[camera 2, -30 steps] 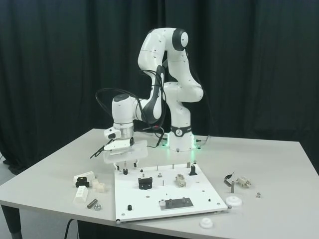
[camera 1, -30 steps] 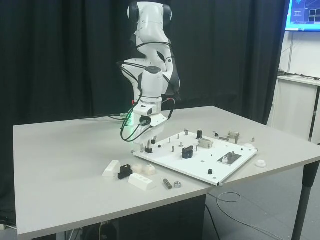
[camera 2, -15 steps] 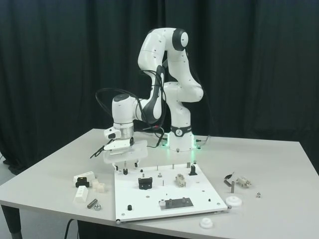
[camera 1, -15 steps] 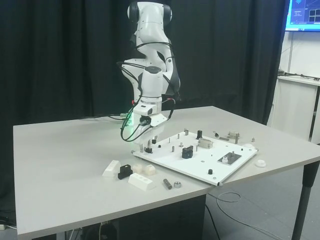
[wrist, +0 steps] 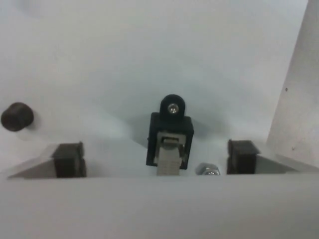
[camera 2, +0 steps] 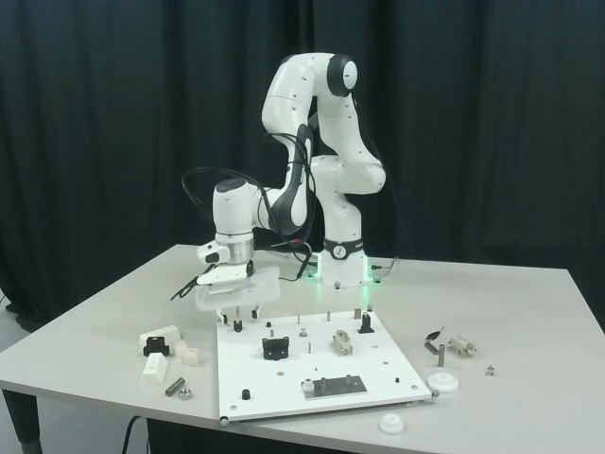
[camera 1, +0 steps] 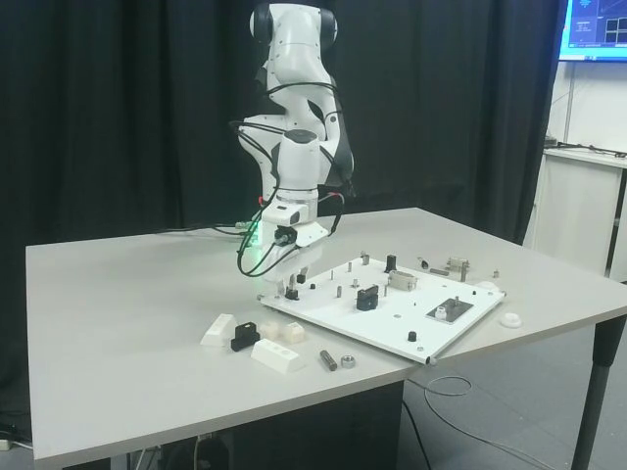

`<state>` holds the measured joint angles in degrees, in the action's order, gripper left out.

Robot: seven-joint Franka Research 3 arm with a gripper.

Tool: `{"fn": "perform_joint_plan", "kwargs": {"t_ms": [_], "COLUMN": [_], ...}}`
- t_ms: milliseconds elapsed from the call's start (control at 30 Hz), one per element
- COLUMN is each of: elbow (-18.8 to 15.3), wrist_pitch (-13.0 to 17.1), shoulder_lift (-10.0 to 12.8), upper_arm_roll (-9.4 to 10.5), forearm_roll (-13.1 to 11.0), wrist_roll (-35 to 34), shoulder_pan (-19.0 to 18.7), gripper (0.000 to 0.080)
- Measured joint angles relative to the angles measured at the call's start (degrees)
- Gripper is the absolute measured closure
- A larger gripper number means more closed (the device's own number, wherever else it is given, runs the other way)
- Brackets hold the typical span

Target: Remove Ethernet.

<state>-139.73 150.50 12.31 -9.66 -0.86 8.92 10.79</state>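
Clearly the gripper (wrist: 160,159) stands spread, its black finger pads (wrist: 68,159) either side of the Ethernet plug (wrist: 168,159), which sits in a black socket block (wrist: 170,135) near a corner of the white board (camera 1: 387,315). If the smooth, boxy plug's latch stays unpressed, pulling could jam it or tug the matte board across the grey table (camera 1: 118,304).

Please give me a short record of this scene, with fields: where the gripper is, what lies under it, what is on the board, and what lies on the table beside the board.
gripper: over the board's corner, fingers open
under gripper: black socket with a grey plug in it, between the fingers
on board: black block, other small fixtures
beside board: white blocks, white discs, table
task state: plug not yet removed
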Motion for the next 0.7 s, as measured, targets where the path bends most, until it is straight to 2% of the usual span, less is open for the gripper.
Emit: {"fn": "perform_joint_plan", "kwargs": {"t_ms": [67,100,267,300,567,600,700], "elbow": [0.00,0.00,0.00,0.00,0.08,0.08,0.10], "wrist_pitch": [0.08,0.13,0.37,0.42,1.30,1.30,1.30], "shoulder_lift": [0.00,0.00,0.01,0.02,0.25,0.25,0.25], "upper_arm_roll": [0.00,0.00,0.01,0.01,-0.13,-0.13,-0.13], "forearm_roll": [-0.08,-0.13,-0.56,-0.65,-0.74,-0.76,-0.76], "wrist_roll": [0.00,0.00,0.00,0.00,0.00,0.00,0.00], "shoulder_pan": [-0.02,-0.02,-0.03,-0.03,0.01,0.01,0.01], "gripper": [0.0003,0.0274,0.0274,0.0456,0.0456,0.0724,0.0724]}}
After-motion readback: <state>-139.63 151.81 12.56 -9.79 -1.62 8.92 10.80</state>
